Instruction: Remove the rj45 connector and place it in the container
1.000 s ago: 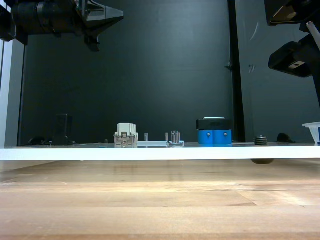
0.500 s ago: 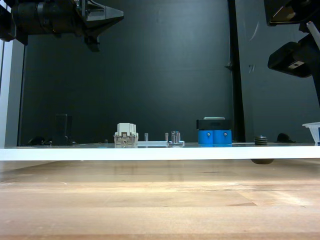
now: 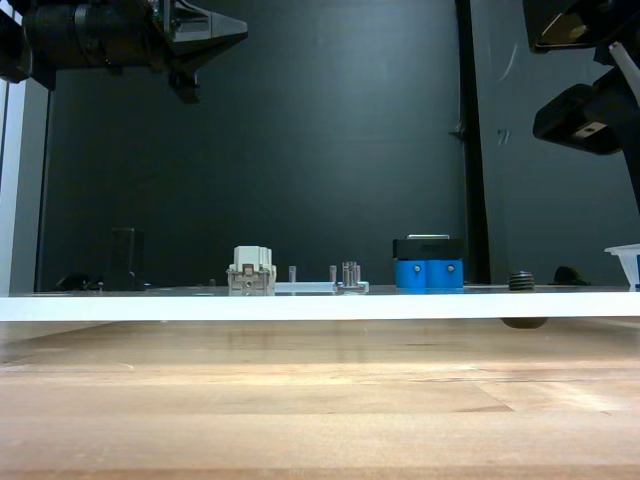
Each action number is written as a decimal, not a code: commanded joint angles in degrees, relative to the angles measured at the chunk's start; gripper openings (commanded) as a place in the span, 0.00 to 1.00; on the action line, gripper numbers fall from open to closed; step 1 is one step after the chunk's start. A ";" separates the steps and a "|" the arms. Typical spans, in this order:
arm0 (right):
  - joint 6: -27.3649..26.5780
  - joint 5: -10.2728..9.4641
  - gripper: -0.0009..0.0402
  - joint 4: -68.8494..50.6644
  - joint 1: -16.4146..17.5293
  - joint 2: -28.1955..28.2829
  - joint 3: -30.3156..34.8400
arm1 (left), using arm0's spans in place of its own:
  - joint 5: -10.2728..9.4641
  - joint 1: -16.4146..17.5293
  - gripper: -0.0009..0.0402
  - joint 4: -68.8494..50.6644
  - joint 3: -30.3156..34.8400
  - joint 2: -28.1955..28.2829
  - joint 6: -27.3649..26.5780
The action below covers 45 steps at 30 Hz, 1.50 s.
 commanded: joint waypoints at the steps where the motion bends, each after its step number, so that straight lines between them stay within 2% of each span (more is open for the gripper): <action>1: -0.20 -0.09 0.02 -1.09 0.09 -0.24 0.74 | 0.00 0.00 0.02 0.00 0.00 0.02 0.00; 9: 0.33 -0.13 0.02 -3.85 0.20 -1.88 2.25 | 0.00 0.02 0.02 0.00 0.00 0.02 0.00; 17: 0.59 0.07 0.02 -9.51 0.20 -6.38 5.16 | 0.00 0.00 0.02 0.00 0.00 0.02 0.00; 23: 1.01 0.13 0.02 -10.29 0.22 -9.29 5.25 | 0.00 0.02 0.02 0.00 0.00 0.02 0.00; 30: 1.36 0.59 0.02 -12.52 0.44 -9.92 5.01 | 0.00 0.00 0.02 0.00 0.00 0.02 0.00; 34: 1.88 1.01 0.02 -12.46 1.57 -11.69 3.17 | 0.00 0.00 0.02 0.00 0.00 0.02 0.00; 38: 3.63 0.02 0.02 -12.90 2.56 -14.62 -0.15 | 0.00 0.00 0.02 0.00 0.00 0.02 0.00; 45: 6.84 -0.13 0.02 -15.45 4.44 -20.09 -5.88 | 0.00 0.00 0.02 0.00 0.00 0.02 0.00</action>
